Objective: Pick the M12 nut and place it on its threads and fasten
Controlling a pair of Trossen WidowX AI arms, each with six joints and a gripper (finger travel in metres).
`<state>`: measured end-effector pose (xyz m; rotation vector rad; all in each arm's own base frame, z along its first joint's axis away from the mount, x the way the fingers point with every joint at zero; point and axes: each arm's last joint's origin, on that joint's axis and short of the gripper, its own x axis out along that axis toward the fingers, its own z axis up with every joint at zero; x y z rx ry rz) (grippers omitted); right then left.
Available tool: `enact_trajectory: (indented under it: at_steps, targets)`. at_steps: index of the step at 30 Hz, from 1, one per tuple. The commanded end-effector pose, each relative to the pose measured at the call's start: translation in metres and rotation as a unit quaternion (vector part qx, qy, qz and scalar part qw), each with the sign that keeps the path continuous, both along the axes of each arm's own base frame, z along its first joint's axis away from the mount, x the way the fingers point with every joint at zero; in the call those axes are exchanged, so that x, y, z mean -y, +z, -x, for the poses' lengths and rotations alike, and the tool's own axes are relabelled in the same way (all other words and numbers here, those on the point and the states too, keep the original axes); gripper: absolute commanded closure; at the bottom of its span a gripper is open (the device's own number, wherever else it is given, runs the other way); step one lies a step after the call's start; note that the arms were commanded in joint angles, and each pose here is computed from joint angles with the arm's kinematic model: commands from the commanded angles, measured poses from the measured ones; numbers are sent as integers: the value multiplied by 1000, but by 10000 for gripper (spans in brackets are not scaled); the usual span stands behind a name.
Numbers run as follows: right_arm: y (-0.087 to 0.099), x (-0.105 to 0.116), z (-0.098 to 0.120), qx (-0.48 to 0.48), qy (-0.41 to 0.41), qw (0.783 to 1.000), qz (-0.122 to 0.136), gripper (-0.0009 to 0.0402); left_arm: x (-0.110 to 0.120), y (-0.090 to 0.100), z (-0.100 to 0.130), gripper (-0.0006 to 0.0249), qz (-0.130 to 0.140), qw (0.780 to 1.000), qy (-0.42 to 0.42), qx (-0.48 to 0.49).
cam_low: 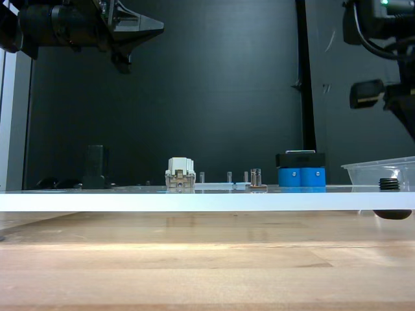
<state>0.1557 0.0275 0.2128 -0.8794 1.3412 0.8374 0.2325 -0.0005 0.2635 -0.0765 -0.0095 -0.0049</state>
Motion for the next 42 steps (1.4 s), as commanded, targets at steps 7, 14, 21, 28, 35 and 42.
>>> enact_trajectory:
  at_steps: [7, 14, 21, 28, 35, 42]
  targets:
    - [-28, -6, -1, -4, 33, 999, 22, 191, 0, 0, 0, 243, 0, 1000, 0, 0]
    - [-40, -9, -14, -7, 44, 999, 31, 185, 0, 0, 0, 243, 0, 1000, 0, 0]
    - [-53, -10, -19, -17, 69, 997, 33, 185, 0, 0, 0, 243, 0, 1000, 0, 0]
    - [-66, -9, -14, -10, 69, 997, 32, 185, 0, 0, 0, 243, 0, 1000, 0, 0]
    - [-66, -10, -16, -1, 69, 997, 31, 186, 0, 0, 0, 243, 0, 1000, 0, 0]
    - [-66, -10, -16, -1, 69, 997, 31, 219, 0, 0, 0, 243, 0, 1000, 0, 0]
